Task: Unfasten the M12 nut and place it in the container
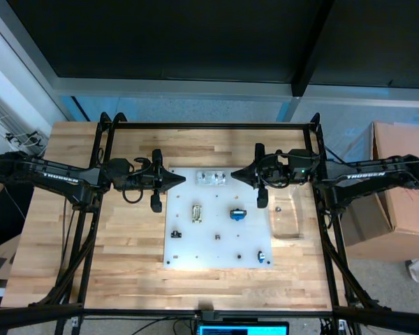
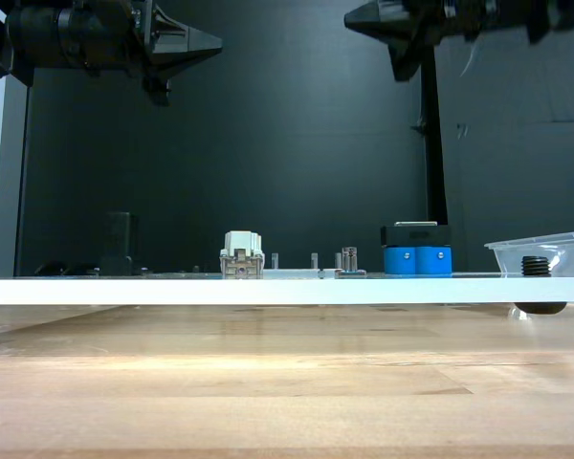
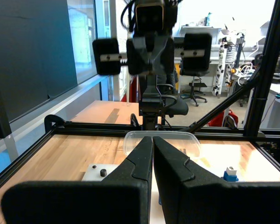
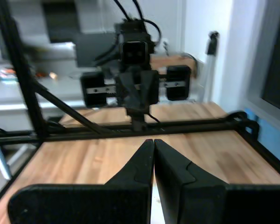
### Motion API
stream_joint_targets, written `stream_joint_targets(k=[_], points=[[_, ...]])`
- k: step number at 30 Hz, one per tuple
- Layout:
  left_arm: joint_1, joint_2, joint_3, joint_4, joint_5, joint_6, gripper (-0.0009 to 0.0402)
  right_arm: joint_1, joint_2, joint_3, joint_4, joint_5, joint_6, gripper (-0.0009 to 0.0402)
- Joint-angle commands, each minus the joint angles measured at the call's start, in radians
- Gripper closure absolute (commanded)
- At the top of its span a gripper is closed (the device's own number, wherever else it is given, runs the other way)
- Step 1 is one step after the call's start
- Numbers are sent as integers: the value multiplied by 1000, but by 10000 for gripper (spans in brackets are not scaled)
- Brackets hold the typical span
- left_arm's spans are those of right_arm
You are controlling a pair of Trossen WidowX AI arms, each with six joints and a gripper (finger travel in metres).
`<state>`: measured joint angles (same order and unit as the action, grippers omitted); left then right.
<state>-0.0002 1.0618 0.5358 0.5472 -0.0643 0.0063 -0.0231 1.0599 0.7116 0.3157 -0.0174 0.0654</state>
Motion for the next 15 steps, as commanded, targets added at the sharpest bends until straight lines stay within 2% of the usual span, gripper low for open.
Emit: stream_joint_targets(k=[1, 6, 15], points=[[0, 0, 0, 0, 0, 0, 393, -14, 0, -76, 129, 3, 8, 394], [0, 0, 0, 0, 0, 0, 393, -14, -5, -136, 208, 9, 17, 393], [0, 0, 0, 0, 0, 0, 393, -14, -13, -151, 204, -2, 33, 393]])
